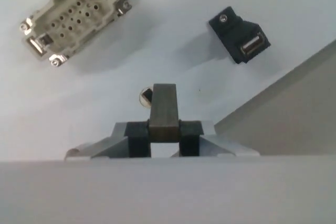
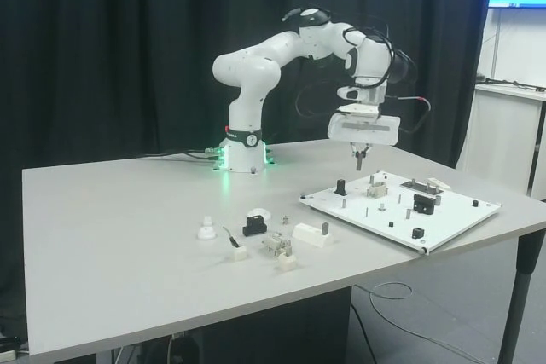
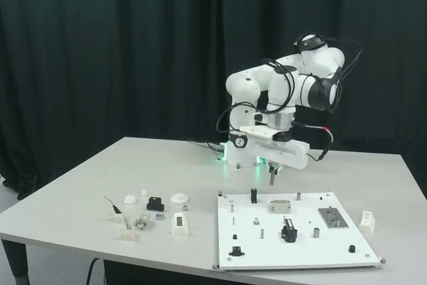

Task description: Insert square peg 3.

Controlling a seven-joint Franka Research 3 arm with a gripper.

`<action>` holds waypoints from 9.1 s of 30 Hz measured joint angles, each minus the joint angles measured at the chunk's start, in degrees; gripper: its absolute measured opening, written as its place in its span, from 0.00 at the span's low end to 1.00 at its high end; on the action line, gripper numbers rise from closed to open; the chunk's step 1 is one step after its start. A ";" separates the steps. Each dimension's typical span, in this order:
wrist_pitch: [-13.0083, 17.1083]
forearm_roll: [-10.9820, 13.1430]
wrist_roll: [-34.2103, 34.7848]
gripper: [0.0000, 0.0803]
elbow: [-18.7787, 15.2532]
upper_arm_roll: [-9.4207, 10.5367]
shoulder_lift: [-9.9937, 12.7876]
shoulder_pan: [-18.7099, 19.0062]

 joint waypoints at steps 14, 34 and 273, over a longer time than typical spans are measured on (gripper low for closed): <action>1.69 2.61 12.39 0.14 -1.25 1.87 0.00 0.90; 1.95 4.67 42.45 0.14 -1.39 3.96 -0.01 1.79; 5.53 14.48 57.04 0.14 -5.21 8.14 -2.93 -0.61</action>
